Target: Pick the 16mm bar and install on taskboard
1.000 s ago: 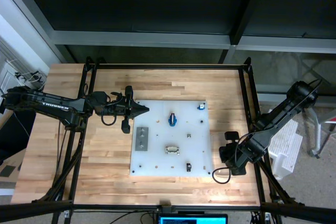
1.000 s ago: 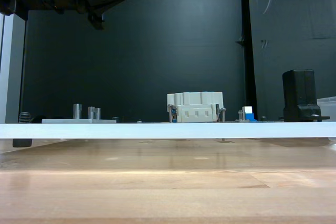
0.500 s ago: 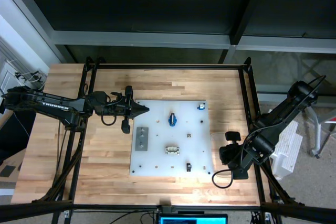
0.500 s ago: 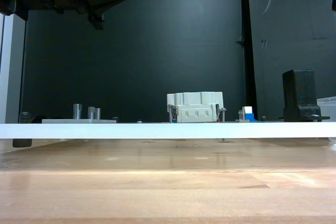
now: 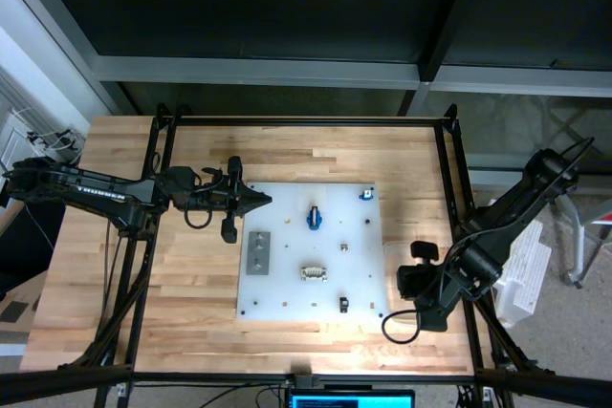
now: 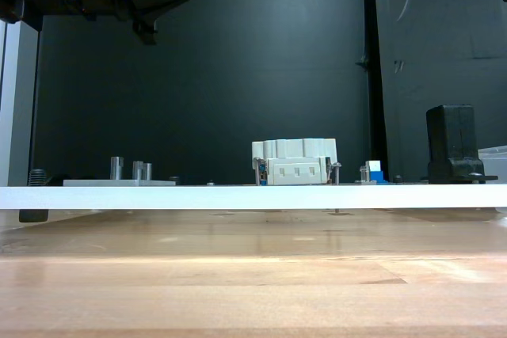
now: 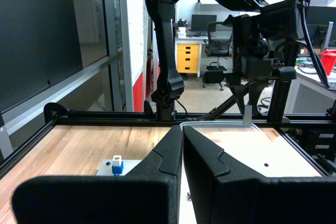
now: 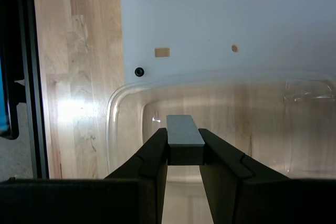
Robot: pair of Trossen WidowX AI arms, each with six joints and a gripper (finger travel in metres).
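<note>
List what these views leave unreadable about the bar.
- Right wrist view: the right pincer, shut on the 16mm bar over the clear tray, covers the bar's sides.
- High view: that arm hides the bar; its socket on the taskboard is too small to identify.
- Low view: bar and right pincer lie outside frame.
- The left pincer, shut, hangs above the taskboard's left edge.

Board mid-table — an arm at each side.
The taskboard (image 5: 287,298) lies centred on the table (image 5: 191,322): block (image 5: 259,250) at its left, connector (image 5: 314,275) mid-board, fitting (image 5: 315,219) behind that. Left gripper (image 5: 266,200) hangs above the board's far-left corner. Right gripper (image 8: 184,142) is over the tray (image 8: 125,103) beside the board's right edge — bar (image 8: 185,128) between its fingers (image 8: 155,153).
</note>
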